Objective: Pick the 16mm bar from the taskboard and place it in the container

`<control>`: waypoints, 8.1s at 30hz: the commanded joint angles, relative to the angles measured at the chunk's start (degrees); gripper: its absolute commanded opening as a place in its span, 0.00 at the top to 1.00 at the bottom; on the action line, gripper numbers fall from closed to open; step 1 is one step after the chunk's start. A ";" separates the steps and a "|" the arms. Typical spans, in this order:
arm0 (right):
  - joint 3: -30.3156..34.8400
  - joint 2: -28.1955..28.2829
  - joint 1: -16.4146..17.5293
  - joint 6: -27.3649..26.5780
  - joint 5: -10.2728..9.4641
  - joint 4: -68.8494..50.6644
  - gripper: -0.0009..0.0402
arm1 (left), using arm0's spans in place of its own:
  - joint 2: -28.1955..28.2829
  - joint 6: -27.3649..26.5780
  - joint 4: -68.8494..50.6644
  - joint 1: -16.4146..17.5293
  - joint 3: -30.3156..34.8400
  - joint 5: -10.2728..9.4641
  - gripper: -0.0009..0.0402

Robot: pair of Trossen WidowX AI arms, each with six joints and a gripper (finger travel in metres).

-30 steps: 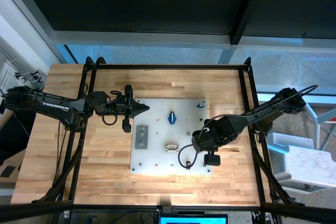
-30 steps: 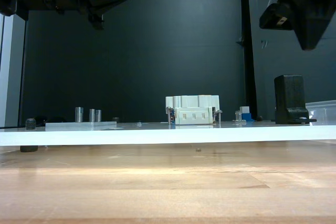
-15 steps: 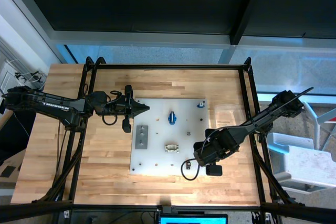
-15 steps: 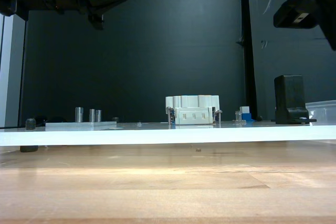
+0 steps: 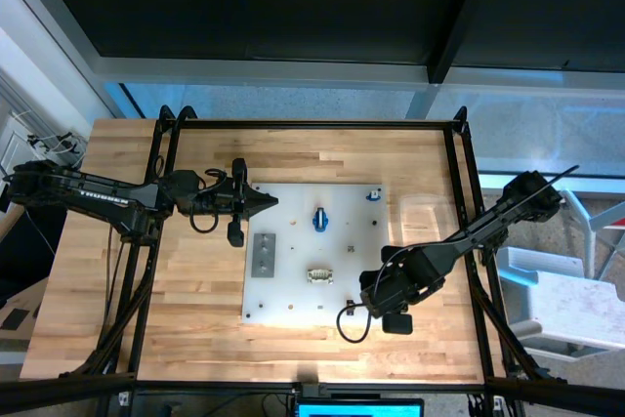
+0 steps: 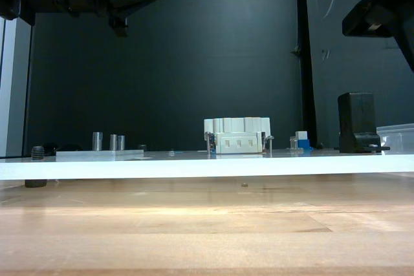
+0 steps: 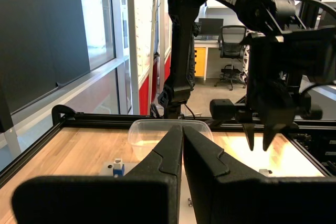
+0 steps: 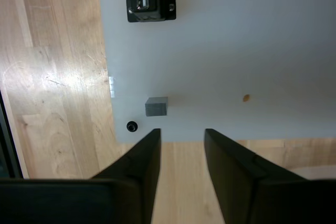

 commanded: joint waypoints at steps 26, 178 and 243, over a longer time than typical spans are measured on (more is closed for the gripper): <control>-1.14 4.07 1.86 -1.90 1.51 4.55 0.47 | 0.00 0.02 -0.02 0.00 0.00 0.02 0.98; -24.68 -33.62 -12.17 -6.05 2.99 -1.36 0.89 | 0.00 0.02 0.00 0.02 0.00 0.02 0.98; -32.13 -39.10 -21.14 -5.51 3.02 -3.48 0.51 | 0.00 0.02 -0.02 0.00 0.00 0.02 0.98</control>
